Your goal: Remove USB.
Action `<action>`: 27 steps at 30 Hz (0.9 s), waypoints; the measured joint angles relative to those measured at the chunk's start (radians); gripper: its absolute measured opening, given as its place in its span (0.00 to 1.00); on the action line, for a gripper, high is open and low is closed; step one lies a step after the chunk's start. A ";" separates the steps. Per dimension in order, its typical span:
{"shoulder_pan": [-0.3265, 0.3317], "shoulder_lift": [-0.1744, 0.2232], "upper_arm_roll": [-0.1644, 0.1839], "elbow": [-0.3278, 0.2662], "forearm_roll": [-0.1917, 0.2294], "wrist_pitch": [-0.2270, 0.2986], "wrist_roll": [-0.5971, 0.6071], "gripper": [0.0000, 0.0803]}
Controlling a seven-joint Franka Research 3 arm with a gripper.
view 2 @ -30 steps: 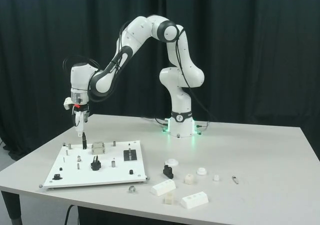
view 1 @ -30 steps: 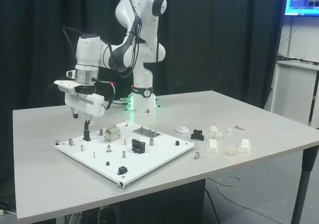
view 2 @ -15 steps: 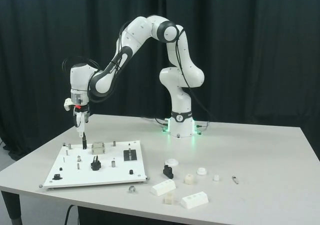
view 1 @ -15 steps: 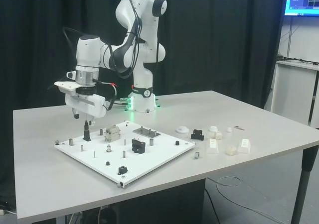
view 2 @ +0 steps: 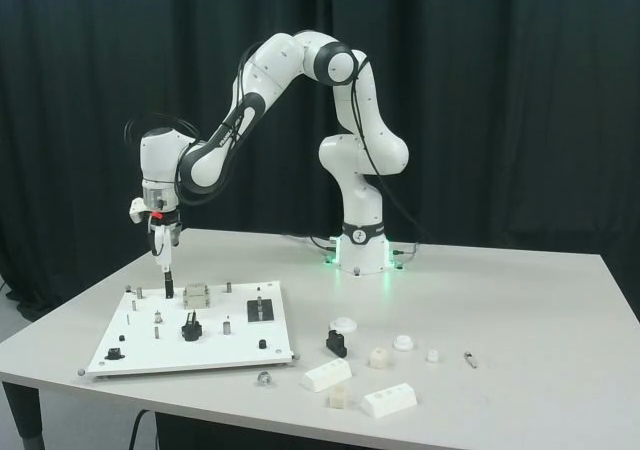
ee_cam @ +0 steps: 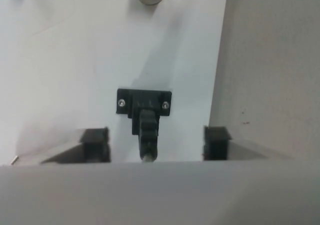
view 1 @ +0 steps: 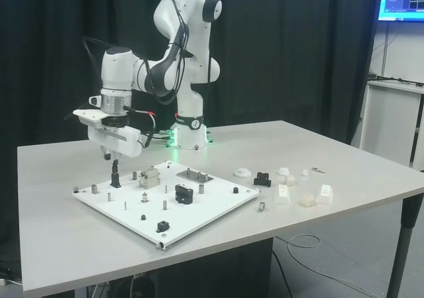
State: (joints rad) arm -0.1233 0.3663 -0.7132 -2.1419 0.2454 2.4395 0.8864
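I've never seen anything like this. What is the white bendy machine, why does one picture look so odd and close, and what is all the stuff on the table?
The white machine is a robot arm bolted to a grey table. Two pictures come from cameras standing in the room. The odd close one comes from a camera on the arm's wrist, looking straight down past its pincer.

On the table lies a white board carrying small posts, sockets and black fittings. Beside it lie loose small white and black parts.

The pincer hangs just over a black USB plug standing upright in its black socket near the board's edge. The wrist picture shows its two fingers open on either side of the plug, holding nothing yet.
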 joint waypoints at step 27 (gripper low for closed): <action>0.000 0.001 0.005 0.006 0.009 -0.015 -0.016 0.06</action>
State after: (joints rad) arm -0.1237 0.3678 -0.7078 -2.1359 0.2546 2.4245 0.8706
